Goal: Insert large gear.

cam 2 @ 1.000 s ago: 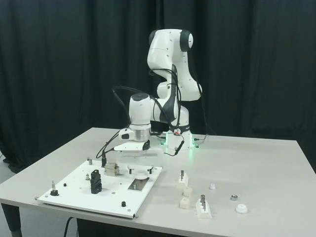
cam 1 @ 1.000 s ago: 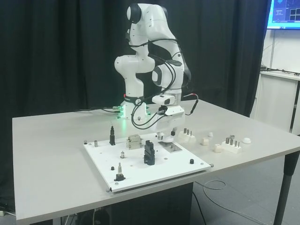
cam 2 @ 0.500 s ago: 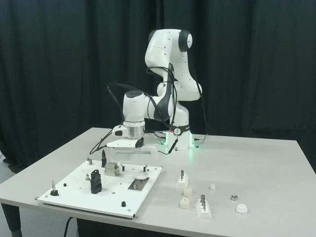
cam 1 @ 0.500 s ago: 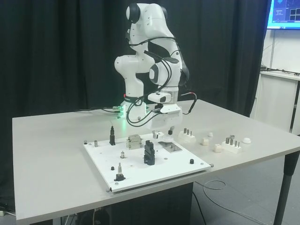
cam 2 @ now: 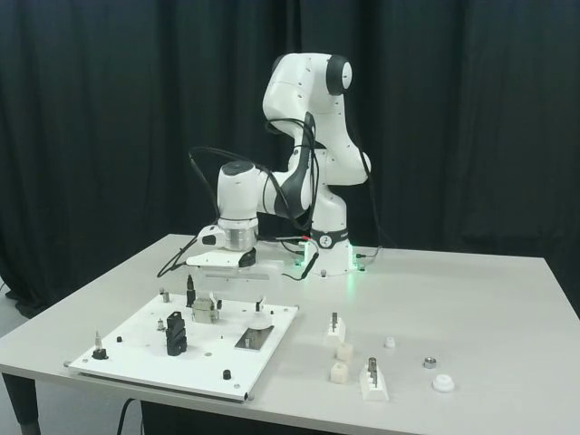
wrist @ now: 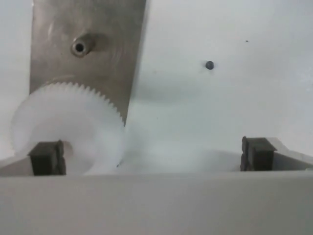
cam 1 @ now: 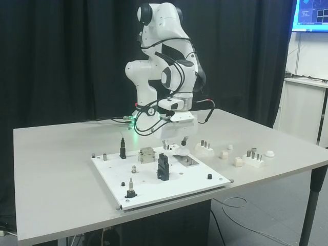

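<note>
Gripper (wrist: 151,155) jaws spread wide apart, holding nothing; both black fingertips (wrist: 47,157) visible in wrist view. Large gear (wrist: 68,128), white and toothed, sits on the grey metal plate (wrist: 88,44) of the white board (cam 1: 169,179), partly behind one fingertip, not gripped. From the room cameras the gripper hangs just above the gear (cam 2: 260,321) at the plate's end. Further back, white arm (cam 2: 304,118) on the grey table (cam 2: 471,308), black curtain (cam 2: 91,109) behind.
</note>
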You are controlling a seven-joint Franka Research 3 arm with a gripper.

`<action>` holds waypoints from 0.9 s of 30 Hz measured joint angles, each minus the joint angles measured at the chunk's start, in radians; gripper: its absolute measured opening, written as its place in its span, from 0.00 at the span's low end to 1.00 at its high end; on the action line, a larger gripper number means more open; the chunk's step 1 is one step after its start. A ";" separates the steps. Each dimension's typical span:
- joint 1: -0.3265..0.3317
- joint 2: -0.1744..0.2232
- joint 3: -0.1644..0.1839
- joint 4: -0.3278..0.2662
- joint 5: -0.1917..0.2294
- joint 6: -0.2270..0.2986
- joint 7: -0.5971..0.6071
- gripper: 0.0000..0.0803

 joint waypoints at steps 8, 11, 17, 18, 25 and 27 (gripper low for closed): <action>0.000 0.005 -0.003 0.000 0.000 -0.001 0.000 1.00; 0.000 0.007 -0.003 0.000 0.000 -0.001 0.000 1.00; 0.000 0.011 -0.003 0.000 0.000 -0.001 0.000 1.00; 0.000 0.012 -0.003 0.000 0.000 -0.001 0.000 1.00; 0.000 0.016 -0.003 0.000 0.000 0.003 0.000 1.00; 0.000 0.018 -0.003 0.000 0.000 0.005 0.000 1.00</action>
